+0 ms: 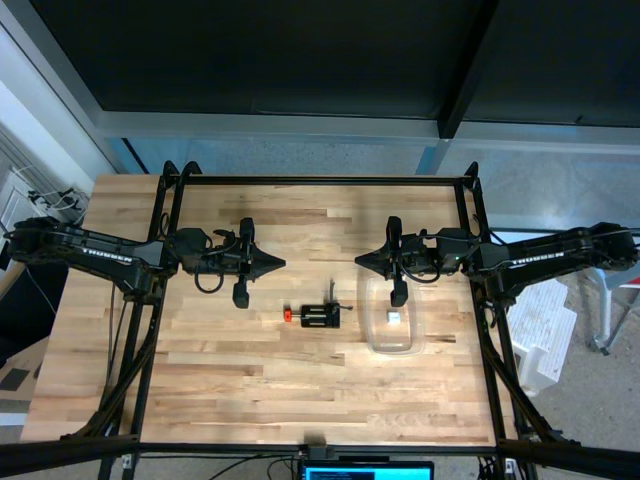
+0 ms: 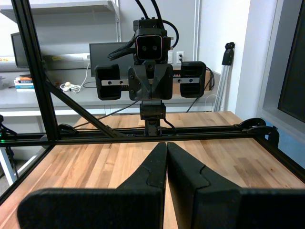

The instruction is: Pick the USB-C connector and install on taskboard

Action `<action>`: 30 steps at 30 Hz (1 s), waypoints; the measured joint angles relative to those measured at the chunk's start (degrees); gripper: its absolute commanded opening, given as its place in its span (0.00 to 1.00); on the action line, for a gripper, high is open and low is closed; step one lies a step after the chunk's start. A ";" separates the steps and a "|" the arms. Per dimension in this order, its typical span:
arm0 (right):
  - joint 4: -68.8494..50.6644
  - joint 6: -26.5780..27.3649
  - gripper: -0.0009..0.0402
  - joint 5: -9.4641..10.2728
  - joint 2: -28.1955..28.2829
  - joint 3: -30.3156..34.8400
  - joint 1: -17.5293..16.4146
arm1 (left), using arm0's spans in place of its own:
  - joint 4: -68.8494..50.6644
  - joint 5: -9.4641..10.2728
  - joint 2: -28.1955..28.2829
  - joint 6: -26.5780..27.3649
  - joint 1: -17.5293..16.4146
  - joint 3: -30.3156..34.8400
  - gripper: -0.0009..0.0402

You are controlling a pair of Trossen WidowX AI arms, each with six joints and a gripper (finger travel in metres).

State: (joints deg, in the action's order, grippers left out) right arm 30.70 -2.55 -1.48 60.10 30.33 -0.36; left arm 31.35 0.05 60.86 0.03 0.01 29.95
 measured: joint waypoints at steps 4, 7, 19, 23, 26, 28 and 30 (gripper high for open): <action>0.00 0.04 0.02 0.00 0.00 0.00 0.00 | 0.00 -0.02 -0.02 0.00 0.00 0.00 0.02; -0.02 0.11 0.02 0.00 0.00 0.00 0.00 | 0.00 0.00 0.00 0.00 0.00 0.00 0.02; -0.24 0.09 0.02 0.00 -0.02 0.00 0.00 | 0.00 -0.02 -0.02 0.00 0.00 0.00 0.02; -0.70 0.09 0.02 0.00 -0.02 0.00 0.00 | 0.00 0.00 0.00 0.00 0.00 -0.02 0.02; -0.94 0.09 0.02 0.00 -0.02 0.00 0.00 | 0.00 -0.02 -0.02 0.00 0.00 0.00 0.02; -0.94 0.09 0.02 0.00 -0.02 0.00 0.00 | 0.00 0.00 0.00 0.02 0.00 -0.02 0.02; -0.94 0.07 0.02 0.00 -0.02 0.00 0.00 | 0.00 0.00 0.00 0.00 0.00 -0.02 0.02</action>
